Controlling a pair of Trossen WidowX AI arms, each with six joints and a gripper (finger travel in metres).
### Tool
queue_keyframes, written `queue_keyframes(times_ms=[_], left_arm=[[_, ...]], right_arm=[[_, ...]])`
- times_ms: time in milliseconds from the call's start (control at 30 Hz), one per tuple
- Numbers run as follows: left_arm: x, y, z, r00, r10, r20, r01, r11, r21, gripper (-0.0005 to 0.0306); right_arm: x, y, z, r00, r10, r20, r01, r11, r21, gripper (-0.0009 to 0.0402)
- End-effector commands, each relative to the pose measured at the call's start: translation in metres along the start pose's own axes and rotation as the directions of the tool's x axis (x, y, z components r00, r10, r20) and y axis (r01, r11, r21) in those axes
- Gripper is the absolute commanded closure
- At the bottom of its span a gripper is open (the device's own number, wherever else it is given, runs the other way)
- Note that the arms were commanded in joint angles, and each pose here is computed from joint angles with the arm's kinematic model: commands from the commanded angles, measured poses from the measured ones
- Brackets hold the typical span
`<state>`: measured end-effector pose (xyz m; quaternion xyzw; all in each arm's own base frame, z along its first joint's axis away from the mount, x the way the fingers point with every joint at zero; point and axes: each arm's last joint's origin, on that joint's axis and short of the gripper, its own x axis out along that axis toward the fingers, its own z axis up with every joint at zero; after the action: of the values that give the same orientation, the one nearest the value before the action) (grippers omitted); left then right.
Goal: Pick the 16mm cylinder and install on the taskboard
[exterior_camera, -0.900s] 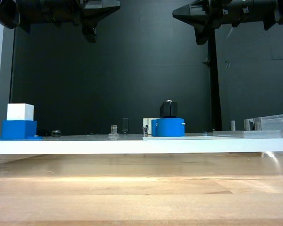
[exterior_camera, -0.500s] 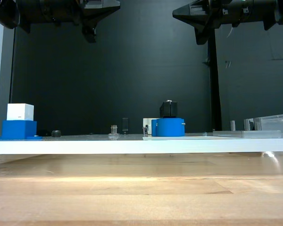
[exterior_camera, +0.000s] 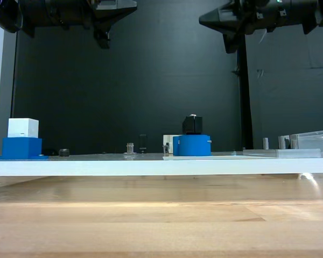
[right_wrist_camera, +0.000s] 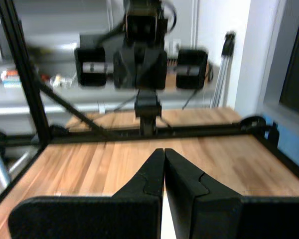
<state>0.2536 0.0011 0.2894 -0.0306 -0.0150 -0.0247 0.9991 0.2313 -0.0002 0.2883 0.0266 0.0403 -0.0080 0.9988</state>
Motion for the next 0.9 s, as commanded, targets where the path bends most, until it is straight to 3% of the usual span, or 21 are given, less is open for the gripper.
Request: queue_keyframes(times_ms=[33,133,267,567,900], left_arm=[[0.0,0.0,0.0,1.0,0.0,0.0,0.0,1.0,0.0,0.03],[0.0,0.0,0.0,1.0,0.0,0.0,0.0,1.0,0.0,0.03],[0.0,0.0,0.0,1.0,0.0,0.0,0.0,1.0,0.0,0.03],[0.0,0.0,0.0,1.0,0.0,0.0,0.0,1.0,0.0,0.03],[0.0,0.0,0.0,1.0,0.0,0.0,0.0,1.0,0.0,0.03]], right_arm=[[-0.001,0.002,0.001,0.995,0.003,-0.095,-0.002,1.0,0.007,0.0393],[-0.004,0.006,0.003,0.981,0.009,-0.194,-0.006,1.0,0.014,0.0393],[-0.009,0.01,0.004,0.941,-0.024,-0.338,0.025,1.0,-0.001,0.0393],[-0.027,0.021,0.003,0.807,0.003,-0.591,-0.027,0.999,-0.032,0.0393],[-0.05,0.033,-0.015,0.596,0.011,-0.803,-0.068,0.997,-0.037,0.0393]])
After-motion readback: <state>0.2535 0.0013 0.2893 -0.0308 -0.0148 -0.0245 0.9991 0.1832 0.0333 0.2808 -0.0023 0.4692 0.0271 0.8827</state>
